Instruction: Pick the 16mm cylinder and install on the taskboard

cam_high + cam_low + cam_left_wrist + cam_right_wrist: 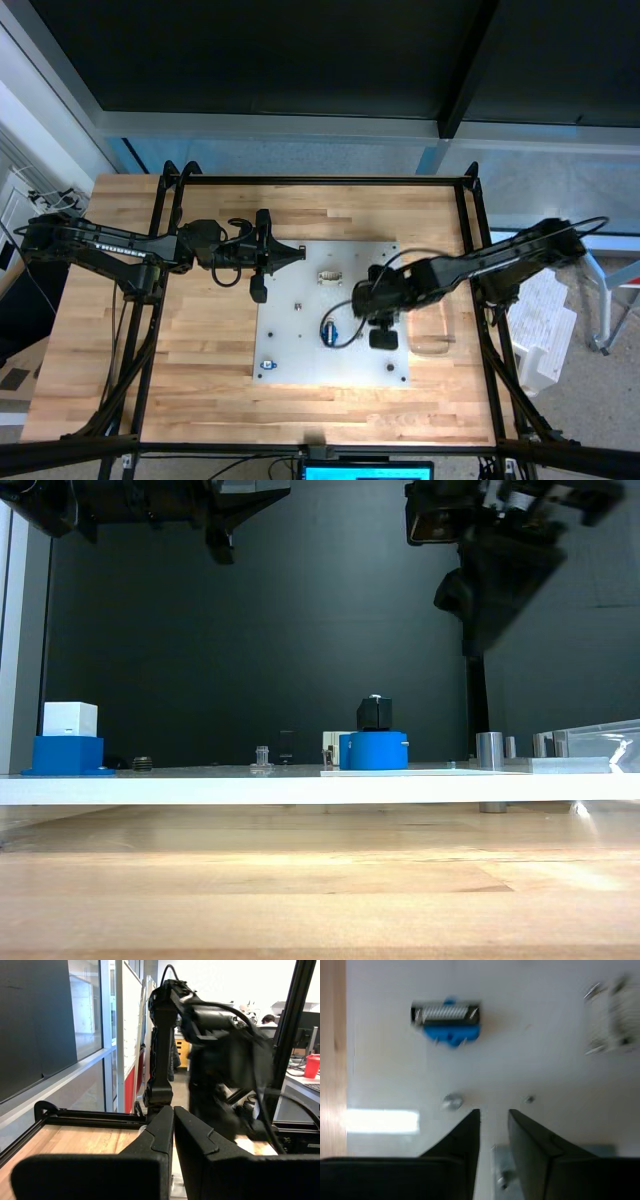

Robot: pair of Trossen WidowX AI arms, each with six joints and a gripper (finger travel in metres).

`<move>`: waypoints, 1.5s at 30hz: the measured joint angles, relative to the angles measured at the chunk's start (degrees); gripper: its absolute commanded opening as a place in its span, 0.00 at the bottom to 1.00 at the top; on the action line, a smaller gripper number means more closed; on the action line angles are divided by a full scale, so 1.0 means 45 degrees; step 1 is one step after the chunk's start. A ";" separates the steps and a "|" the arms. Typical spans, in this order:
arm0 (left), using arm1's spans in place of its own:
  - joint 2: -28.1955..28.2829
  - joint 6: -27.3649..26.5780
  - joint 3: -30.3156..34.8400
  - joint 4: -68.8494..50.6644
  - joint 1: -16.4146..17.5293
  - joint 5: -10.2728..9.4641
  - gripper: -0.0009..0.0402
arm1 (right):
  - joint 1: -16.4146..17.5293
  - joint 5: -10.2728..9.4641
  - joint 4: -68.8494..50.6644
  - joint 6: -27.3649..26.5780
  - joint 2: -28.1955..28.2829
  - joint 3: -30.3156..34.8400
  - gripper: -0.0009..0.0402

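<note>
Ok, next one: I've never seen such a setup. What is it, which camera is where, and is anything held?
Two robot arms reach over a wooden table. One picture looks down from above, one level along the tabletop, and one comes from each arm's wrist camera. The left gripper hangs high at the left, shut and empty. The right gripper hangs over the taskboard, a white plate with a blue fitting and a beige connector. Short silvery pegs stand at the right in the level view; whether the right gripper holds one, I cannot tell.
</note>
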 measured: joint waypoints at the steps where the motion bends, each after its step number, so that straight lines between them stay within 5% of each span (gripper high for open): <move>1: -0.0005 0.0000 0.0000 0.0000 0.0000 0.0000 0.02 | -0.0180 0.0000 0.0340 -0.0126 -0.0355 -0.0194 0.07; 3: -0.0005 0.0000 0.0000 0.0000 0.0000 -0.0005 0.02 | -0.0510 -0.0005 0.1093 -0.0427 -0.1088 -0.0617 0.01; 13: -0.0005 0.0000 0.0000 0.0005 0.0000 0.0000 0.02 | -0.2239 -0.0151 0.4643 -0.2210 -0.4629 -0.2215 0.02; 18: -0.0005 0.0000 0.0000 0.0005 0.0000 0.0000 0.02 | -0.2851 -0.0811 0.7057 -0.2662 -0.5994 -0.3041 0.02; 22: -0.0005 0.0000 0.0000 0.0000 0.0000 -0.0005 0.02 | -0.3254 -0.0806 0.8738 -0.2827 -0.6785 -0.3857 0.02; 27: -0.0005 0.0000 -0.0005 0.0000 0.0000 0.0000 0.02 | -0.3410 -0.1171 1.0545 -0.2963 -0.7388 -0.4867 0.02; 45: -0.0005 0.0000 0.0000 0.0005 0.0000 -0.0005 0.02 | -0.3390 -0.0996 1.2716 -0.2953 -0.7820 -0.6343 0.02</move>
